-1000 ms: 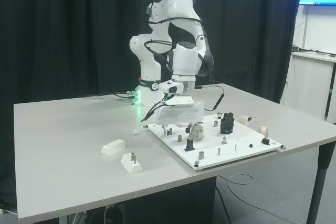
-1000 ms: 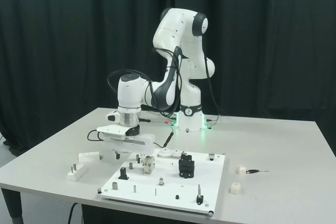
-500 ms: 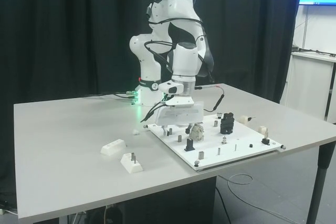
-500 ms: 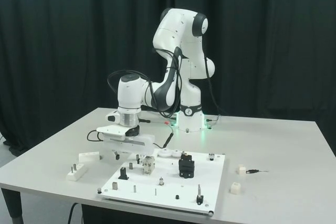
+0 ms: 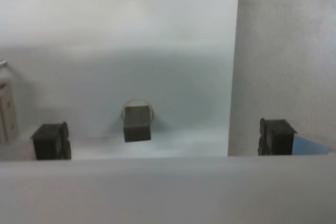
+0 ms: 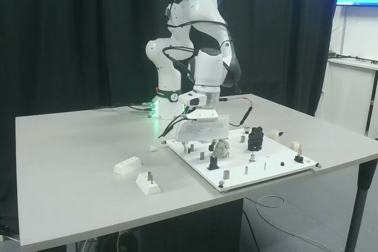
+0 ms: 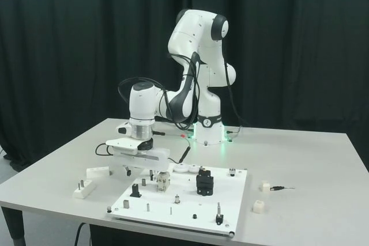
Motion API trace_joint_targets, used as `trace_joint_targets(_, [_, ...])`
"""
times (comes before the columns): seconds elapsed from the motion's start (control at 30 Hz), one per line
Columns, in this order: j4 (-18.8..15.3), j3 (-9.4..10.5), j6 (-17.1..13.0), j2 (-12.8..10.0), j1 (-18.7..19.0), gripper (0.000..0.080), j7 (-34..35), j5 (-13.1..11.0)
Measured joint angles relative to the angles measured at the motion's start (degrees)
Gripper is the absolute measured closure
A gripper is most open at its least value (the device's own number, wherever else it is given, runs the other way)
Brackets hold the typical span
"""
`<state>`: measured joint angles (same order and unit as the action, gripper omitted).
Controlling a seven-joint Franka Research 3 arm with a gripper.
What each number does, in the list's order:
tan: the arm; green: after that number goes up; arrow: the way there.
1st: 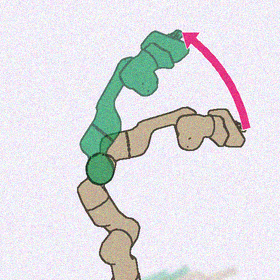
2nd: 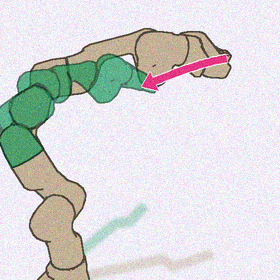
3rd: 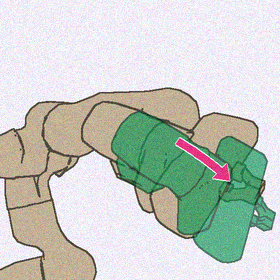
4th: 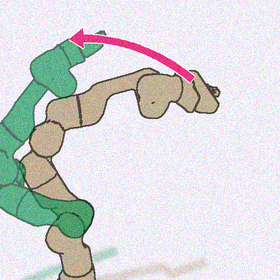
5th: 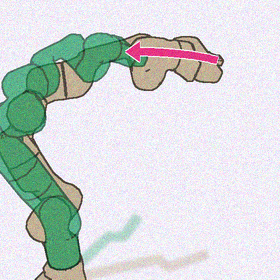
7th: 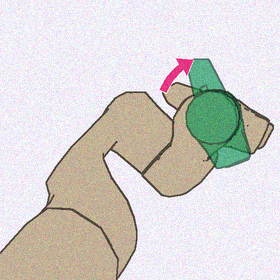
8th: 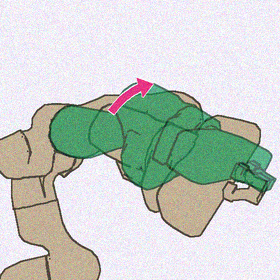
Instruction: Pick square peg 2.
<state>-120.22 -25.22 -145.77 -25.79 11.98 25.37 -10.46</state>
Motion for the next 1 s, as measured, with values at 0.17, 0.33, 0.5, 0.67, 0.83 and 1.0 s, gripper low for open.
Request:
trace_joint_targets(0.17, [0.1, 0.00, 0.0, 0.0, 0.0, 0.0003, 0.0, 0.0])
trace_joint_targets(0.33, [0.2, 0.00, 0.0, 0.0, 0.0, 0.0003, 0.0, 0.0])
trace_joint_targets(0.5, [0.2, 0.00, 0.0, 0.0, 0.0, 0.0003, 0.0, 0.0])
trace_joint_targets(0.67, [0.5, -0.03, 0.0, 0.0, 0.0, 0.0003, 0.0, 0.0])
trace_joint_targets(0.83, [1.1, -0.23, 0.0, 0.0, -0.1, 0.0003, 0.0, 0.0])
trace_joint_targets(1.0, [2.5, -1.12, 0.2, 0.1, -0.4, 0.0003, 0.0, 0.7])
